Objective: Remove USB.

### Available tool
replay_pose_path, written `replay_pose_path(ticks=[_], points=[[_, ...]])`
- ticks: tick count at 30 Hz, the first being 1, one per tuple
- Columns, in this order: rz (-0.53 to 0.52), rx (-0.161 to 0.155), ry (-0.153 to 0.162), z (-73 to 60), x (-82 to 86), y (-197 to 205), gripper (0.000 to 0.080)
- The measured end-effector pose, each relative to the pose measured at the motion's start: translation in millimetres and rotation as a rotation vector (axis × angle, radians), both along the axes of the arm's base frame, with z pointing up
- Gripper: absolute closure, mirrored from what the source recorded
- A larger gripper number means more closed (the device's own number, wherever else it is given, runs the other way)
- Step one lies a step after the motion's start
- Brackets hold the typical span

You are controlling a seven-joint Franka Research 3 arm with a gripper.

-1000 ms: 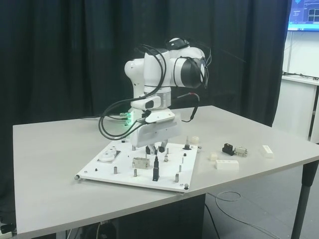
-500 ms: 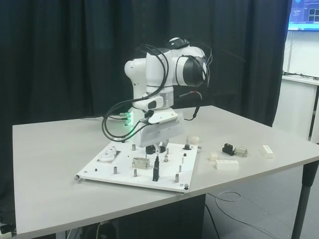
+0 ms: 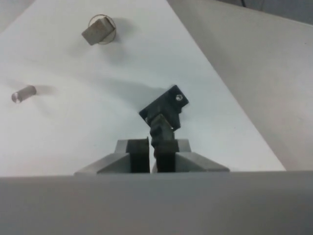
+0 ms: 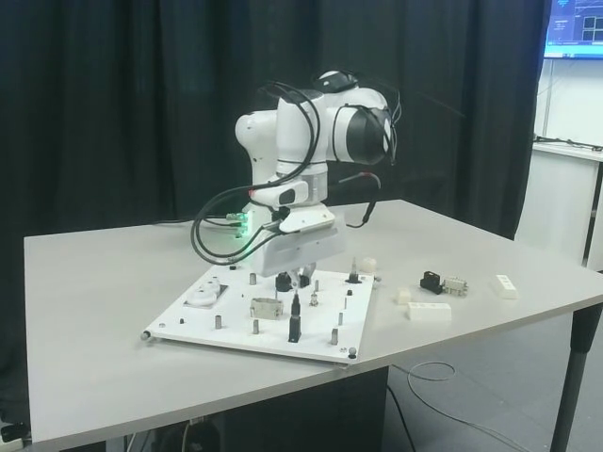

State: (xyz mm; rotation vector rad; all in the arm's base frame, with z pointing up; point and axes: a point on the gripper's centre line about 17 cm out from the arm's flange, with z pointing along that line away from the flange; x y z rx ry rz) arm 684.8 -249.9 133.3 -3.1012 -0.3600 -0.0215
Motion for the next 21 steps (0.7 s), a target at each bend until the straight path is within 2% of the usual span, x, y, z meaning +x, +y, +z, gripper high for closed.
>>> replay_pose_path(ticks=[3,8,14,21], points=[[0.005,-0.015,-0.004,7.6,2.4,-3,0.0774],[0.014,-0.038,-0.01,27.6,6.5,-6,0.0774],[0.006,-0.051,-0.005,49.6,7.0,-5,0.0776],[0.005,-0.057,-0.002,60.1,7.1,-3,0.0776]])
